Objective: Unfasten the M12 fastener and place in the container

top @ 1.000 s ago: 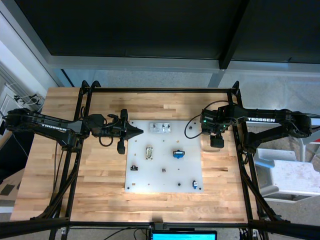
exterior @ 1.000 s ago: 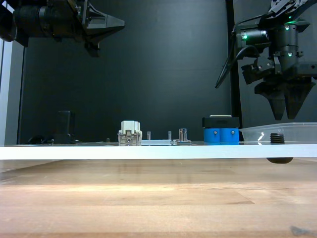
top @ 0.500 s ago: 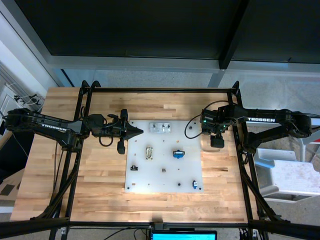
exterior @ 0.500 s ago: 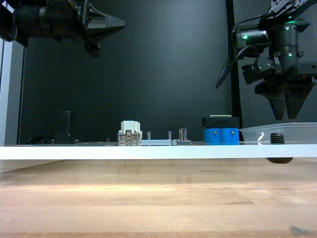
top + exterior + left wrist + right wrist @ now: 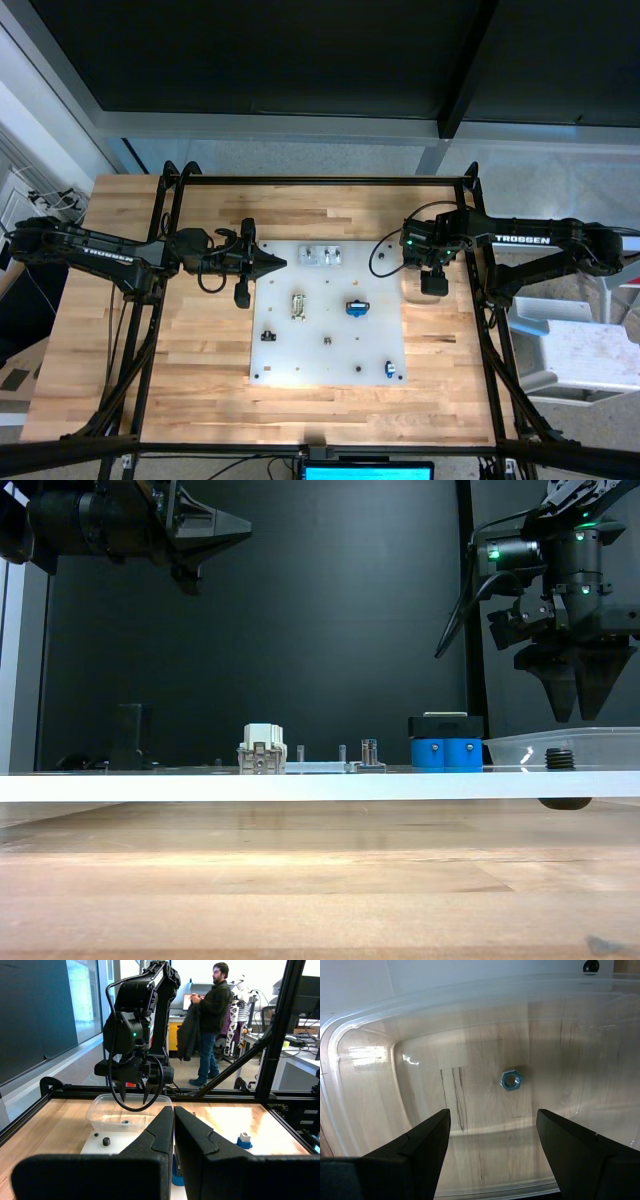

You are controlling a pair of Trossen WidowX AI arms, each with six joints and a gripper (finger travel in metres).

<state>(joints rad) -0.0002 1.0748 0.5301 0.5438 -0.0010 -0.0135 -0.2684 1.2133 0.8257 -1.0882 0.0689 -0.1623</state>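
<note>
Nut [image 5: 510,1080] lies loose inside the container [image 5: 365,1100], stud [image 5: 561,758] stands bare, right end effector [image 5: 493,1111] spread directly above the container, left end effector [image 5: 173,1109] pressed together well away from it: drop looks done, next move is just lifting the right arm clear.

High view: you look down on the table [image 5: 200,350] from above its near edge, far off.
Low view: you look level along the white board [image 5: 300,785] from the near edge, close.
Left wrist view: along the left gripper [image 5: 173,1110], across the board to the right gripper [image 5: 134,1100] above the container [image 5: 97,1117].
Right wrist view: straight down into the container, close.
Shared: both wrist views show the container.
</note>
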